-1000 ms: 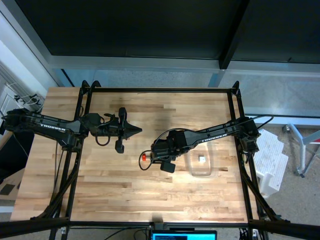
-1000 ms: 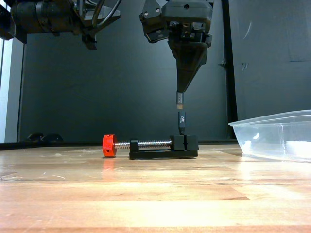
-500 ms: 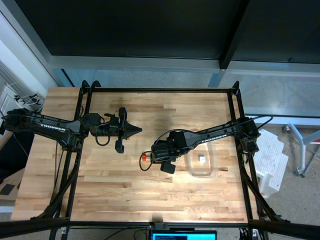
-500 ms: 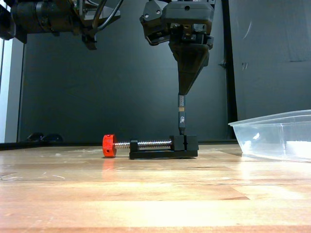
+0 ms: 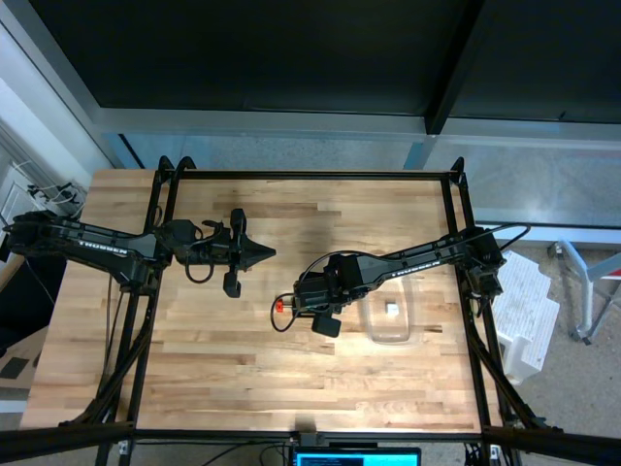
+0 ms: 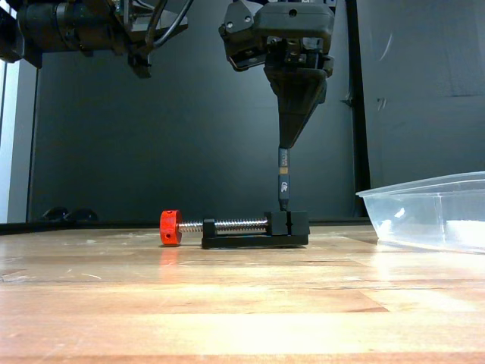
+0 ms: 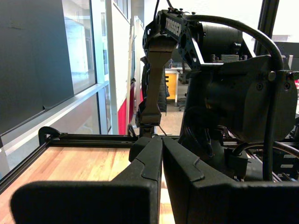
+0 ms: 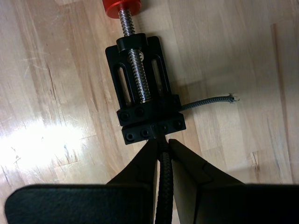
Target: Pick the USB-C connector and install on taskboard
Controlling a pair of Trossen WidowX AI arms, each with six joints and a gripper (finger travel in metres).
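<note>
Currently | right gripper point(image 6: 283, 145): pointing down over taskboard point(image 6: 255, 230), clamped on USB-C connector point(image 6: 283, 180) | connector: upright, lower tip meeting taskboard's right-end block, opposite red knob point(image 6: 170, 227) | left gripper point(image 5: 268, 253): raised, well left of taskboard, fingers pressed together, empty | clear tray point(image 6: 424, 212): right of taskboard.

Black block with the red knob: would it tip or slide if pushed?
Probably won't tip: the black block with the red knob lies low on the wooden table. It might slide; nothing visibly fastens it. The right gripper holds a thin dark plug upright over it; the left gripper hovers apart.
</note>
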